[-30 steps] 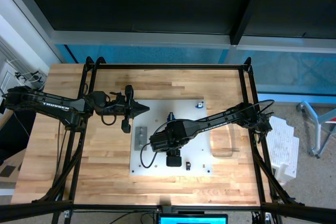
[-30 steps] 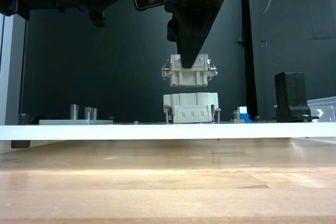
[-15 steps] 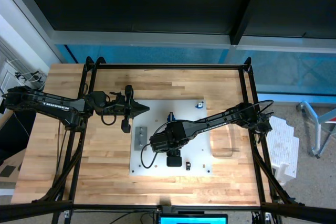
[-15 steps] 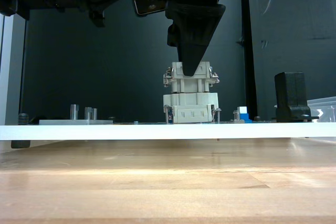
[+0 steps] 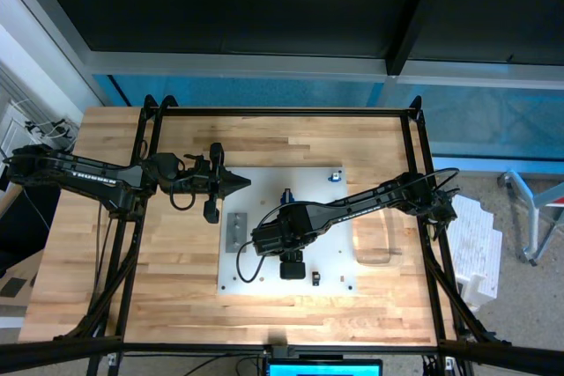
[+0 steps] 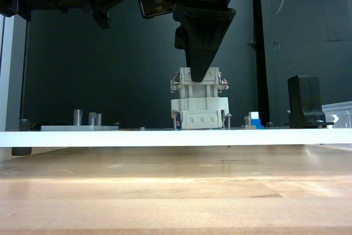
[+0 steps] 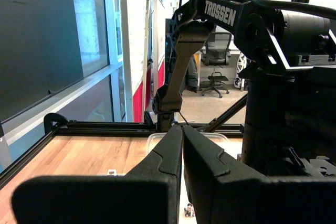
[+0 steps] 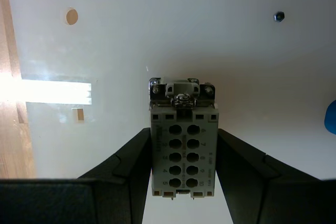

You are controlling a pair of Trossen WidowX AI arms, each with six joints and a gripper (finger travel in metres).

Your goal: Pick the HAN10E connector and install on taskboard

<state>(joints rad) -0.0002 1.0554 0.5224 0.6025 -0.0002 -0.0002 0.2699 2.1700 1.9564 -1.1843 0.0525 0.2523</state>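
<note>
Your right gripper (image 6: 199,73) had lowered the pinched HAN10E connector (image 6: 198,84) onto the socket (image 6: 199,113). Left gripper (image 5: 243,182), fingers together, parked at taskboard's (image 5: 339,209) upper-left corner. You needed level pressure.

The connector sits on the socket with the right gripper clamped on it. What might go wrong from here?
1. The HAN10E connector, clamped in the right gripper, rests on the socket on the taskboard; whether it is fully seated is unclear, so releasing now may leave it loose.
2. Pressing down off-line might jam it.
The left gripper, shut, hangs near the board's far left corner, likely no hazard.
</note>
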